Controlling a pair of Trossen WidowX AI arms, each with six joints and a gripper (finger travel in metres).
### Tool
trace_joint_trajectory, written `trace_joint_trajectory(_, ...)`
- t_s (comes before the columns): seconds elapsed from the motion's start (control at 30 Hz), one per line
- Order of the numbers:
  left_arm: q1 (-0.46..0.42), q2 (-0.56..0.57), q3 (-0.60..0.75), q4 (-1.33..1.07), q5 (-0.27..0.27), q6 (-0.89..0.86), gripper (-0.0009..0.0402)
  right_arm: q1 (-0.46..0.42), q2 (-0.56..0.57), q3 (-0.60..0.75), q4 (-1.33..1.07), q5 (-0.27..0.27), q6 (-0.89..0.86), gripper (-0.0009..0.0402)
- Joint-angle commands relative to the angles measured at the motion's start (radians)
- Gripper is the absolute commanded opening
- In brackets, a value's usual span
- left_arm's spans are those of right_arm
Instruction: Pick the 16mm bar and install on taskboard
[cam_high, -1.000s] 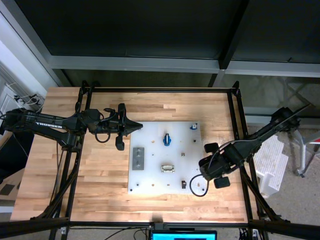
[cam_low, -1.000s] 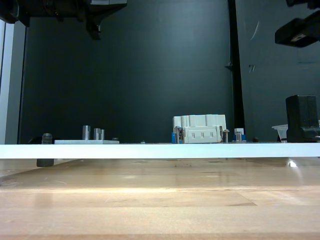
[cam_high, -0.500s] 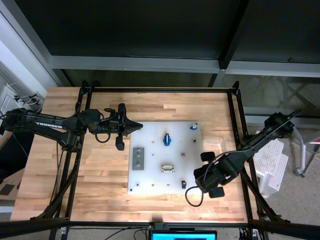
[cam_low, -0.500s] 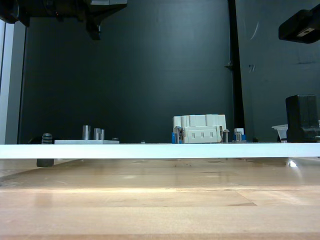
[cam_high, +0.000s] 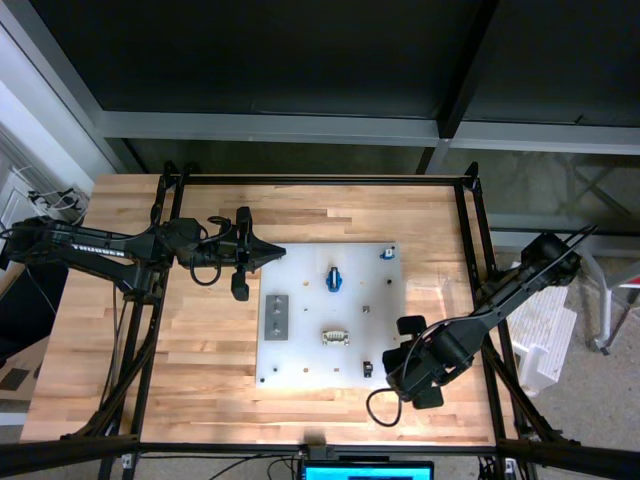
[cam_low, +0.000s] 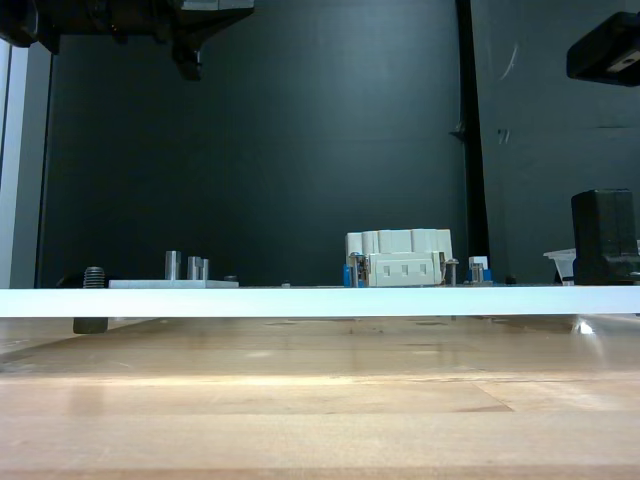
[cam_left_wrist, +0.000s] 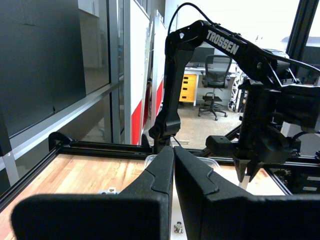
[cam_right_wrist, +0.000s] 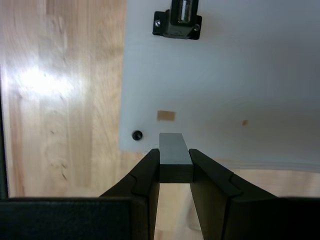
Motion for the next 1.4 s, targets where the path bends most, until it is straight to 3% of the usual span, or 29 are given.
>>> trace_joint_trajectory(0.03, 0.0, 0.0, 0.0, 0.0, 0.0, 0.0, 0.0, 0.0, 0.011, -0.003, 0.001, 0.002, 0.005, 0.0008)
trace_joint_trajectory(1.4, 0.0, 0.0, 0.0, 0.0, 0.0, 0.0, 0.0, 0.006, 0.058, -0.081, 0.13, 0.01, 0.035, 0.0008)
